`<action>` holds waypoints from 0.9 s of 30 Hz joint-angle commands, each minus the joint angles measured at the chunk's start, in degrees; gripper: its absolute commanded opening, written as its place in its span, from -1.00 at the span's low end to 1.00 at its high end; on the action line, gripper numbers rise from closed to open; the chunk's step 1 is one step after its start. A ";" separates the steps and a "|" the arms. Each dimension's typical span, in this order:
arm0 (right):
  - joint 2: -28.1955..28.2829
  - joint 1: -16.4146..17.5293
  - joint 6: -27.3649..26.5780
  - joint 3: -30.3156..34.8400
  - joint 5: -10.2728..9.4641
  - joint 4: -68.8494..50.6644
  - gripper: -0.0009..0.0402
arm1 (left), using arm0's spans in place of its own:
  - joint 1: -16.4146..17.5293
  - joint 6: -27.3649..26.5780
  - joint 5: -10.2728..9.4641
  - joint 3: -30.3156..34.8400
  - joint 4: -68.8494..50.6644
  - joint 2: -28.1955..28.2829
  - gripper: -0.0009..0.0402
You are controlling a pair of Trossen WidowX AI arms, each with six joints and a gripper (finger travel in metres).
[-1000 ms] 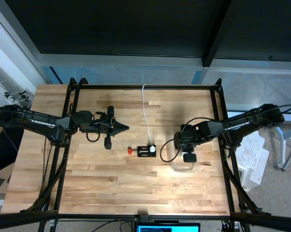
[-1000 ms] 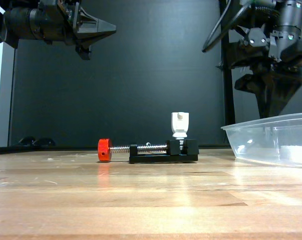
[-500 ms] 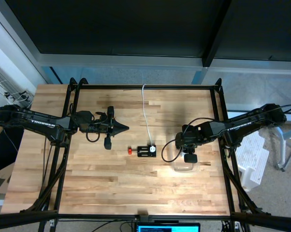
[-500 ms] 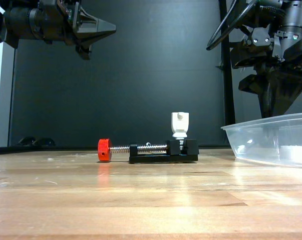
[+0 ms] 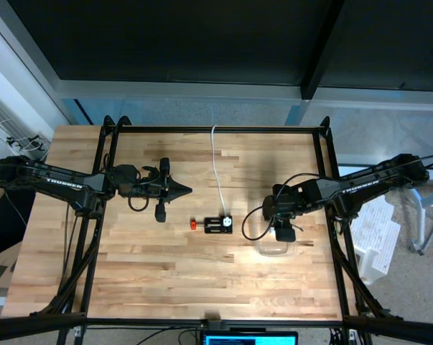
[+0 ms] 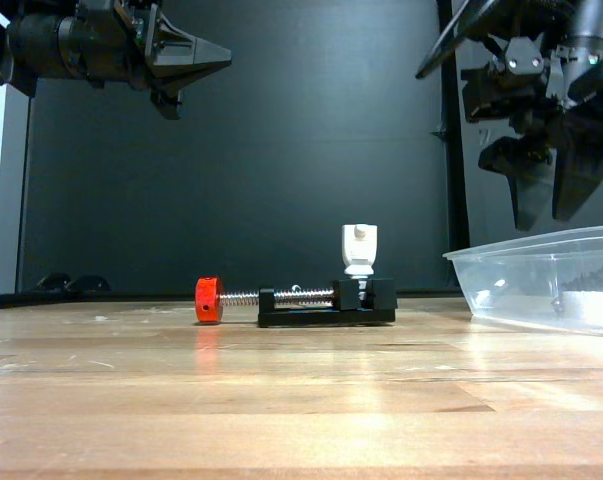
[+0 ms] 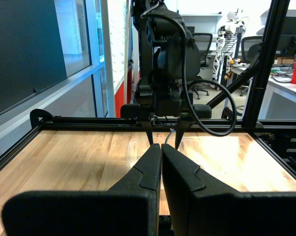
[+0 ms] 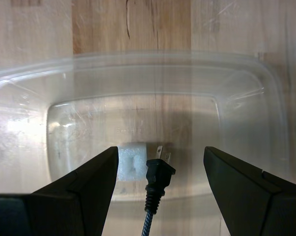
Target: Remove the power plug from the receptacle and place in the container
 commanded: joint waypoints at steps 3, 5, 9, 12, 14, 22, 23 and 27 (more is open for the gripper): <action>-0.42 0.02 -0.04 1.97 0.02 -2.10 0.22 | 0.00 0.00 0.00 0.02 0.02 0.00 -0.96; -0.48 0.02 -0.04 1.92 0.02 -2.12 0.22 | 0.02 0.00 0.00 0.02 0.02 0.00 -0.96; -0.48 0.00 -0.02 2.01 0.02 -2.25 0.22 | 0.00 0.00 0.00 0.02 0.02 0.00 -0.96; -0.85 -0.15 0.63 2.97 0.33 -1.75 0.18 | 0.00 0.00 0.00 0.02 0.02 0.00 -0.96; -2.25 -0.81 0.83 3.50 2.54 0.09 0.11 | 0.02 0.02 0.00 0.02 0.02 0.00 -0.96; -7.61 -3.50 -3.67 3.32 4.94 15.43 -0.42 | 0.02 0.00 0.00 0.02 0.00 0.00 -0.96; -8.00 -3.98 -3.98 3.19 4.68 16.70 -0.51 | 0.00 0.00 0.00 0.02 0.02 0.00 -0.96; -9.84 -5.11 -5.97 1.79 3.69 22.95 -0.84 | 0.00 0.00 0.00 0.02 0.02 0.00 -0.96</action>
